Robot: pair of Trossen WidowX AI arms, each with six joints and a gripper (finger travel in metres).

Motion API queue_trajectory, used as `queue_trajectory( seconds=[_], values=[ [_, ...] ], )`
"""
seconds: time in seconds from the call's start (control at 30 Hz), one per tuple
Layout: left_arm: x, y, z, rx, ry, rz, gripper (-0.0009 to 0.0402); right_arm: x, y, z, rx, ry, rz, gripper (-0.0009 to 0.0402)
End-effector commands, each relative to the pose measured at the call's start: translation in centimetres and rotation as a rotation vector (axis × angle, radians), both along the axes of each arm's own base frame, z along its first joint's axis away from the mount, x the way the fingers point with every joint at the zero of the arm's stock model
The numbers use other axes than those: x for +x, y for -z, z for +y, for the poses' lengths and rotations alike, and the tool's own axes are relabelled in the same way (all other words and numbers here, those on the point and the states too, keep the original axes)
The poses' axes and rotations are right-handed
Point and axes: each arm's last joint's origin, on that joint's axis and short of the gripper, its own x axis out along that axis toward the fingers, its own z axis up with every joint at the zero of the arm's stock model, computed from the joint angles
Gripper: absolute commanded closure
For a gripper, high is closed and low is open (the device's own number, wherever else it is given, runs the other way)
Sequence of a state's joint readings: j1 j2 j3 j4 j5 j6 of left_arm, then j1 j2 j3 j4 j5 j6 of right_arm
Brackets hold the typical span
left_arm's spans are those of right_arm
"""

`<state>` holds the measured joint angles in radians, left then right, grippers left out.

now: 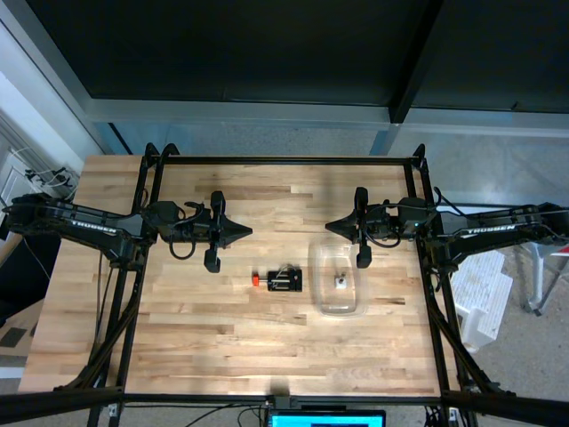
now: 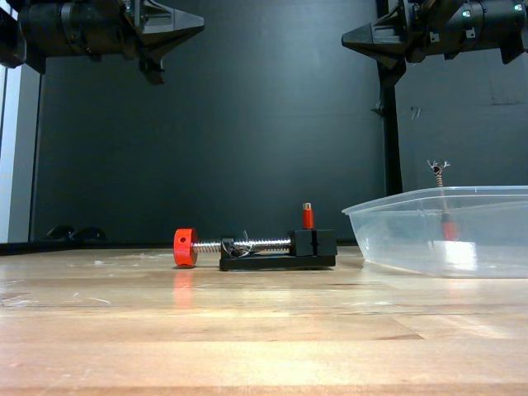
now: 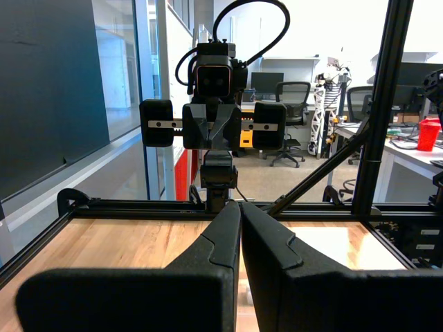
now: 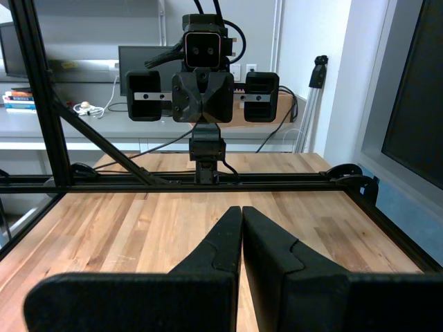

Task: Pick the RCA connector and install on taskboard

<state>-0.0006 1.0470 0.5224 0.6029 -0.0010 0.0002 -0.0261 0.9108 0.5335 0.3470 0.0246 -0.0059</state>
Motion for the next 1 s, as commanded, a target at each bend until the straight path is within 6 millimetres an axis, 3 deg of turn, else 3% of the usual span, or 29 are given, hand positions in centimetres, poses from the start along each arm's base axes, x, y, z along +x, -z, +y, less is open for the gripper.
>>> queue_trajectory(
  seconds=[0.03,0.67,1.0],
  values=[
    [0.0,0.0,0.0,0.000,0.000,0.000,0.0393,0.0,0.0,0.0,0.000,0.000,0.000,0.0393],
    [0.0,0.0,0.0,0.000,0.000,0.000,0.0393,-0.2,0.0,0.0,-0.001,0.000,0.016,0.0393],
    [0.0,0.0,0.0,0.000,0.000,0.000,0.0393,-1.3,-0.3,0.1,0.007,-0.005,0.348,0.0393]
  ],
)
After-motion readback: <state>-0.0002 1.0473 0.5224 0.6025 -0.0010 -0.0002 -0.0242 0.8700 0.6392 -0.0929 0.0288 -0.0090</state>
